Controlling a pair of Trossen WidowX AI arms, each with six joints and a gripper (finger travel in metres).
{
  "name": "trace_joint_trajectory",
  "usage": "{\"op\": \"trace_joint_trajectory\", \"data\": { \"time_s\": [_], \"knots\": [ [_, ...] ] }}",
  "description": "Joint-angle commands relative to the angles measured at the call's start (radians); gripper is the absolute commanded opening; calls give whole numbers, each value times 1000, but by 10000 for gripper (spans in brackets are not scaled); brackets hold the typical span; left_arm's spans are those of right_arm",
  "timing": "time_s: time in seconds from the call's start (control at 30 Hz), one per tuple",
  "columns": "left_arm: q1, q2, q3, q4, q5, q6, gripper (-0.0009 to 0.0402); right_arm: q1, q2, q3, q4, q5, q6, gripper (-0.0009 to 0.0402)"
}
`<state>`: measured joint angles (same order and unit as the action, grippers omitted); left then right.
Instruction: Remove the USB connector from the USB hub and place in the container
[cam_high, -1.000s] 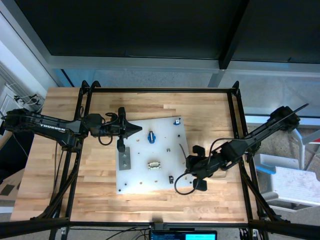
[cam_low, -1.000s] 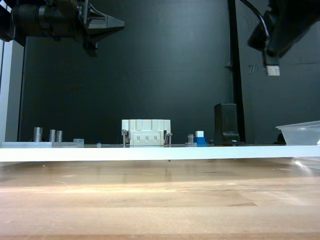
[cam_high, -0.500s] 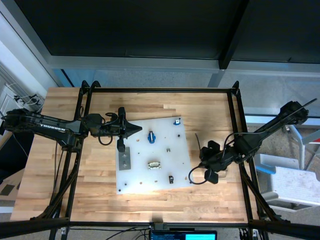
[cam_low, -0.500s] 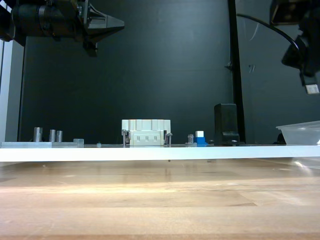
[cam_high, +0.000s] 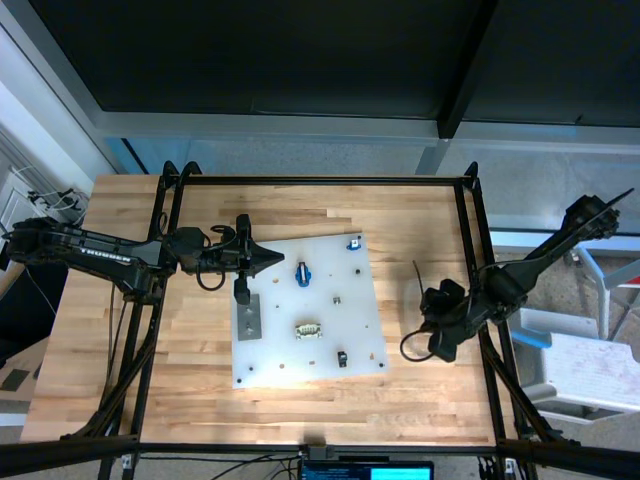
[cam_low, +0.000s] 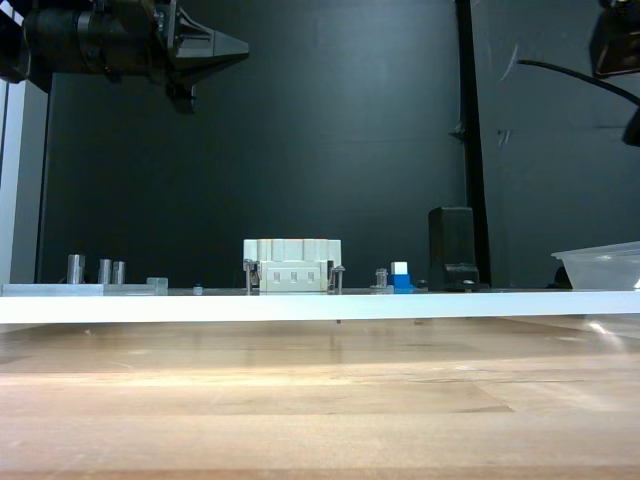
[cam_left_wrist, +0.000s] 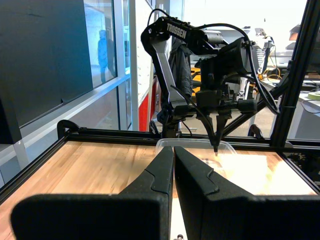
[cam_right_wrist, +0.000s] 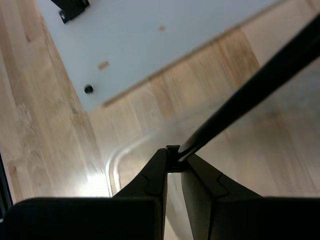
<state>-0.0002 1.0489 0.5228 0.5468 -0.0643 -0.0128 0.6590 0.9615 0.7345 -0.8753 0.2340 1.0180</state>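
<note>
My right gripper (cam_right_wrist: 173, 156) is shut on the small black plug of the USB connector (cam_right_wrist: 250, 95), whose thin cable sticks out past the fingers. It hangs over the wall of the transparent container (cam_right_wrist: 112, 167), off the right side of the white board (cam_high: 270, 360). From above, the right gripper (cam_high: 438, 322) shows with the cable (cam_high: 418, 274) pointing away. The USB hub (cam_high: 342, 359) is a tiny black block near the board's front edge, also seen as USB hub (cam_low: 452, 248). The container (cam_low: 600, 265) stands at the right. My left gripper (cam_high: 274, 259) hovers shut over the board's far left corner.
On the board are a cream multi-pin connector (cam_high: 308, 330), a blue part (cam_high: 303, 273), a small blue piece (cam_high: 354, 241) and a grey metal plate (cam_high: 247, 320). A black frame (cam_high: 320, 181) runs round the wooden table. The left wrist view faces the right arm (cam_left_wrist: 215, 90) above the tub.
The right arm has carried the USB connector rightward and higher, from the board's right side to above the container. The left arm has not moved.
</note>
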Motion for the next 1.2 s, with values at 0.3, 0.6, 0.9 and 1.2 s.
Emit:
{"op": "trace_joint_trajectory", "data": {
  "time_s": [0.3, 0.6, 0.9, 1.2],
  "knots": [
    [0, 0, 0, 0, 0, 0, 1, 66, -36, -31, -59, -60, 155, 0],
    [0, 0, 0, 0, 0, 0, 1, 127, -44, -53, -60, -79, 238, 0],
    [0, 0, 0, 0, 0, 0, 1, 143, -43, -57, -60, -79, 259, 0],
    [0, 0, 0, 0, 0, 0, 1, 145, -43, -58, -60, -79, 261, 0]
  ]
}}
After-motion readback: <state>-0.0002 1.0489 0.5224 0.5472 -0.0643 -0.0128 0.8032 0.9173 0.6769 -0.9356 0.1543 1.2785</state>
